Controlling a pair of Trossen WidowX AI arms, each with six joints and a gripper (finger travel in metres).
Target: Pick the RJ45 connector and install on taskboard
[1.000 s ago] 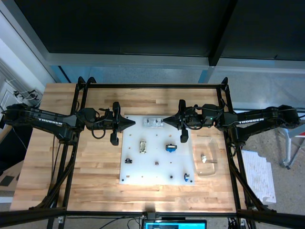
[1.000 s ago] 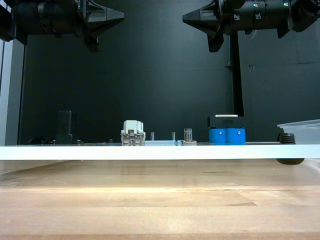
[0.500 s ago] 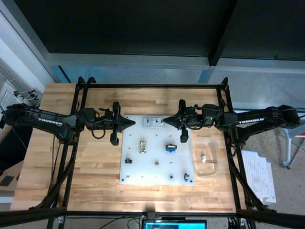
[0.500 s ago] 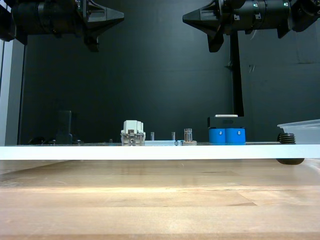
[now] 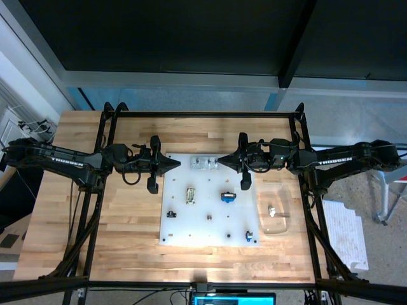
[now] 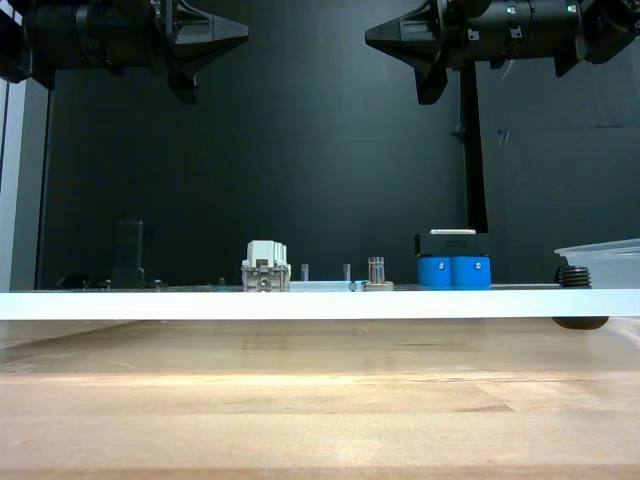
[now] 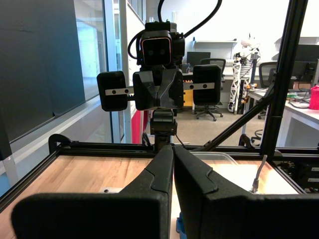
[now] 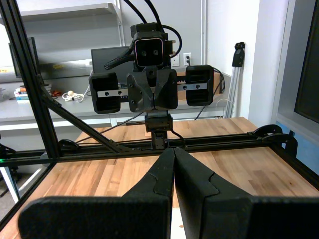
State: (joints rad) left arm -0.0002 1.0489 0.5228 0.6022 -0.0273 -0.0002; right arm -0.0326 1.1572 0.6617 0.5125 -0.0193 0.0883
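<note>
connector: couldn't tell where it was from any view.
tray (image 5: 283, 223): nearer the camera than the right tool (image 5: 222, 161) and outboard of it. A white block (image 5: 271, 210) was inside; couldn't tell if anything sat on it.
jack (image 5: 248, 237): blue, at the white board (image 5: 191, 222) near right corner, well apart from the right tool. Couldn't tell if it was plugged.
right tool: clenched on nothing, fingers (image 8: 159, 174) pressed together, held high over the board's far edge.
left tool (image 5: 175, 163): clenched, empty, fingers (image 7: 159, 169) touching. It sat high, tip facing the right tool's, and the two were apart.
worktop (image 5: 114, 222): wood, well below both tools.
</note>
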